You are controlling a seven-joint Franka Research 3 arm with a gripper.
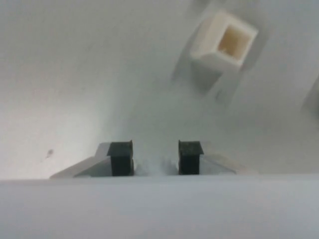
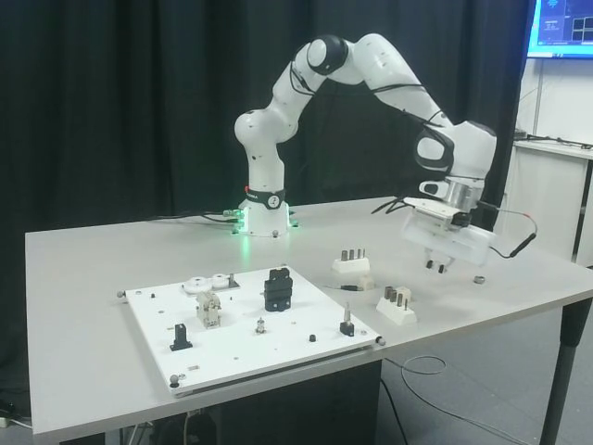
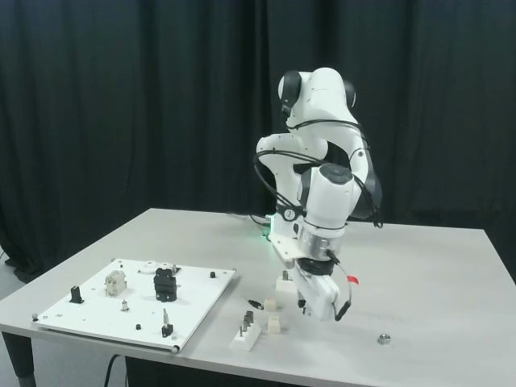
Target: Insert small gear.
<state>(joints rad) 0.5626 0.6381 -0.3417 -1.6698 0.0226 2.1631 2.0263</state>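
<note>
White arm [image 2: 371,65] poised over a grey table [image 2: 111,269], before picking up the small gear.

The white board [image 2: 236,338] of parts sits well apart from the gripper [image 1: 155,158], which hangs released, its 2 fingers [image 1: 121,158] apart with nothing between them. A small part [image 3: 384,339] lies near it, perhaps the gear; I cannot tell. Likely step: approach. Next, lower over the gear and close.

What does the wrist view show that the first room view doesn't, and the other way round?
Only the wrist view shows the hollow top of a small white block and the gap between the open pincer's black fingertips. Only the first room view shows the white arm, the white board of parts and the black curtain. Both show the pincer above the grey table.
</note>
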